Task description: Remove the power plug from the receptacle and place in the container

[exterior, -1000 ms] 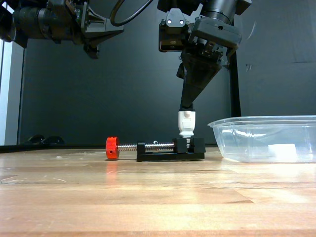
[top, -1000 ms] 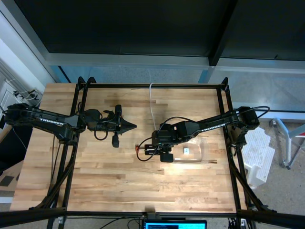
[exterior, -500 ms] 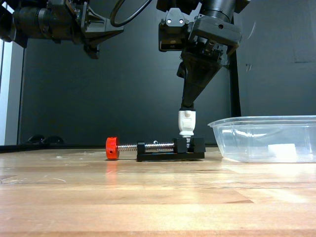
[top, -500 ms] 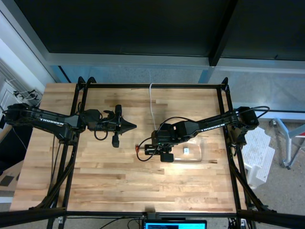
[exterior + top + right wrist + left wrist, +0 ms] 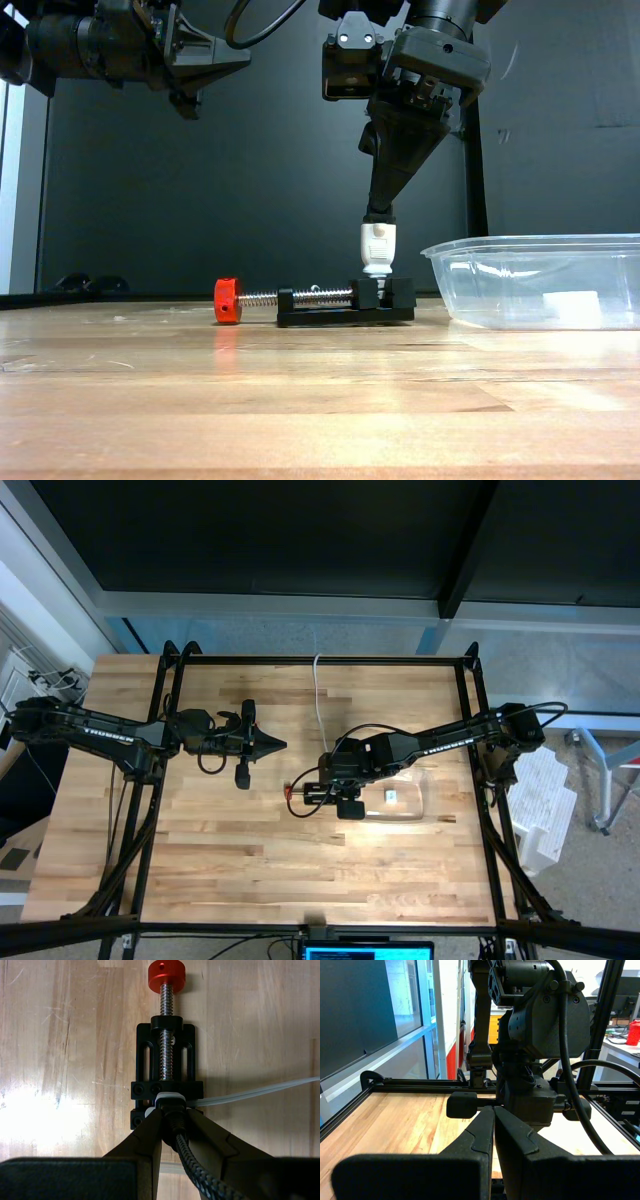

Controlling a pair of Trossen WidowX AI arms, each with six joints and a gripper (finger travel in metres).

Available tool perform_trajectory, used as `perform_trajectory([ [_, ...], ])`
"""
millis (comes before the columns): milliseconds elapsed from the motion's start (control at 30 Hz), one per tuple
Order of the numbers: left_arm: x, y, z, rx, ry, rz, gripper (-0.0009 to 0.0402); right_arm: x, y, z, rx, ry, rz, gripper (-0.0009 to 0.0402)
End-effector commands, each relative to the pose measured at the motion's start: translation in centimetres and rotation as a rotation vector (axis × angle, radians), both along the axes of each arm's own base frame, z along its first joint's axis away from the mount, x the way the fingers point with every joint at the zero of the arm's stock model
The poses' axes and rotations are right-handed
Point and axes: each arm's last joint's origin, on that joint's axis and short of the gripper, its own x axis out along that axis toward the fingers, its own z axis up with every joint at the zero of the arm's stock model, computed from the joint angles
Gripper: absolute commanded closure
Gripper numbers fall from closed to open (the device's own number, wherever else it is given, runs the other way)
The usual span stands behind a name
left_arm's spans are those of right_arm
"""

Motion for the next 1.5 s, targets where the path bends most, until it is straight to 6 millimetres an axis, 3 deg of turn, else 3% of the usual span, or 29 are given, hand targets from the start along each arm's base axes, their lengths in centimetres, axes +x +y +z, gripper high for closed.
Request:
perform_trajectory([
  [33,0.0,0.0,0.0,0.0,0.0,0.0,0.0393,0.0,0.0,0.2,0.001,-0.008,0.0,0.0393],
  [933,0.0,0.0,0.0,0.0,0.0,0.0,0.0393,-1.3,-0.1,1.8,0.004,-0.003,-0.008,0.0393],
  [1233,0.0,0.0,0.0,0.0,0.0,0.0,0.0393,-3.9,-0.1,2.4,0.01,-0.013,-0.008,0.0393],
  [1500,0.0,0.0,0.0,0.0,0.0,0.0,0.0393,-7.0,0.1,1.4,0.016,-0.049,0.01,0.0393],
])
